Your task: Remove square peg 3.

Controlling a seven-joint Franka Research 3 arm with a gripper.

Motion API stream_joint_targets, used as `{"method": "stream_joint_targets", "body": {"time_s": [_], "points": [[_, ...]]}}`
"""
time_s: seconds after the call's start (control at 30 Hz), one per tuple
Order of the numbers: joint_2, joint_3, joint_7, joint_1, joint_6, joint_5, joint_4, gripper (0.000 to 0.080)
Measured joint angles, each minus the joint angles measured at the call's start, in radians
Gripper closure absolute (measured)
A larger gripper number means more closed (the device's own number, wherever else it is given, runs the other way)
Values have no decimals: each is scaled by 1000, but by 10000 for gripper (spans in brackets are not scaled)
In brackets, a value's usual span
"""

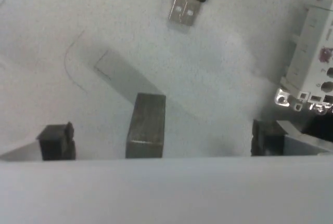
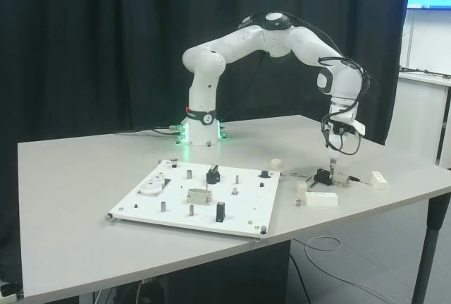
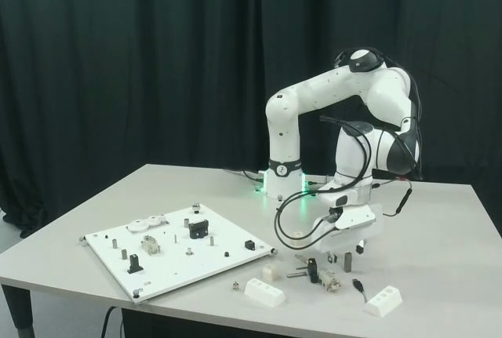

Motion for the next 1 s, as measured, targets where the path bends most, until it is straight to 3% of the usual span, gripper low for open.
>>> {"method": "stream_joint_targets", "body": {"time_s": [0.17,0.2,1.0], "points": [[-1,-6,0,3,0,0,0,50],[-1,-7,0,4,0,0,0,13],[-1,-41,0,11,-10,-2,-9,3]]}}
